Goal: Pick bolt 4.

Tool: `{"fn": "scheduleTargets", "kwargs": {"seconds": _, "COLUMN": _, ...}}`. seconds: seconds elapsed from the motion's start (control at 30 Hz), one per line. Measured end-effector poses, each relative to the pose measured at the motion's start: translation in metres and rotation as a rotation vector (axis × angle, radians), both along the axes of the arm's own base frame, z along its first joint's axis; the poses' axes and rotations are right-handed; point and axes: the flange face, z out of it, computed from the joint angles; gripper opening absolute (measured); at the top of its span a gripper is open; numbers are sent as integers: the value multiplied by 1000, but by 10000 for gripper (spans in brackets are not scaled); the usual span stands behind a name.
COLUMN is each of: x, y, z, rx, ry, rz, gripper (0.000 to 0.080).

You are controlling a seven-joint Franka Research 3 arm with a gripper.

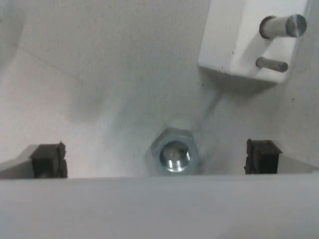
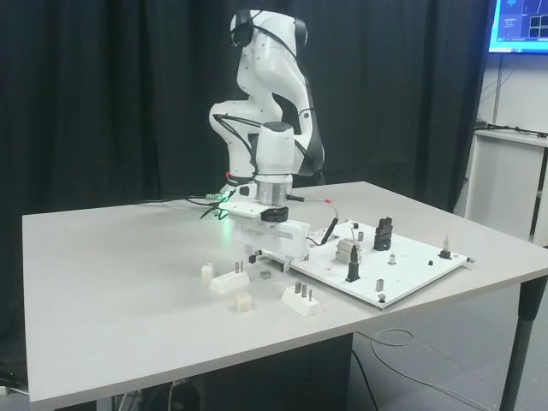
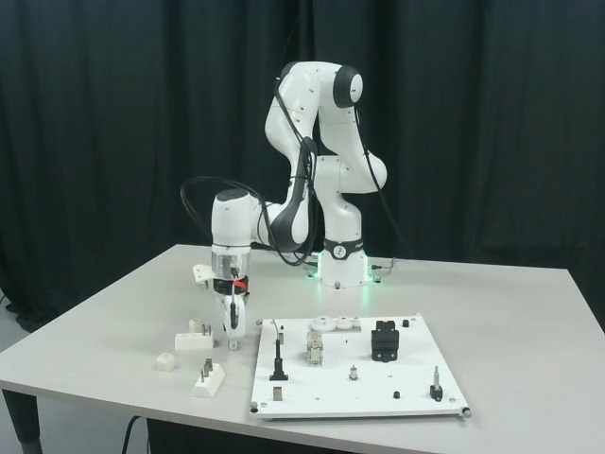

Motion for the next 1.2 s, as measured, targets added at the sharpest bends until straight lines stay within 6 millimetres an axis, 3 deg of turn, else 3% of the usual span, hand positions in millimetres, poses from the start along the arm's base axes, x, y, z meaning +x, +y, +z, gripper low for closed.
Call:
{"fn": "scheduleTargets", "kwargs": {"seconds": 0.47, "x": -2, "y": 2, "z": -18, "rx": 4, "ry": 4, "rz": -19, "gripper": 800}}
{"fn": "scheduleTargets", "kwargs": {"seconds": 1.17, "x": -7, "y": 1, "z": -26, "rx": 14, "ry": 19, "rz": 3, "gripper": 800}}
{"fn": "scheduleTargets", "kwargs": {"seconds": 1.2, "x": -7, "y": 1, "z": -26, "rx": 15, "ry": 19, "rz": 4, "gripper": 694}}
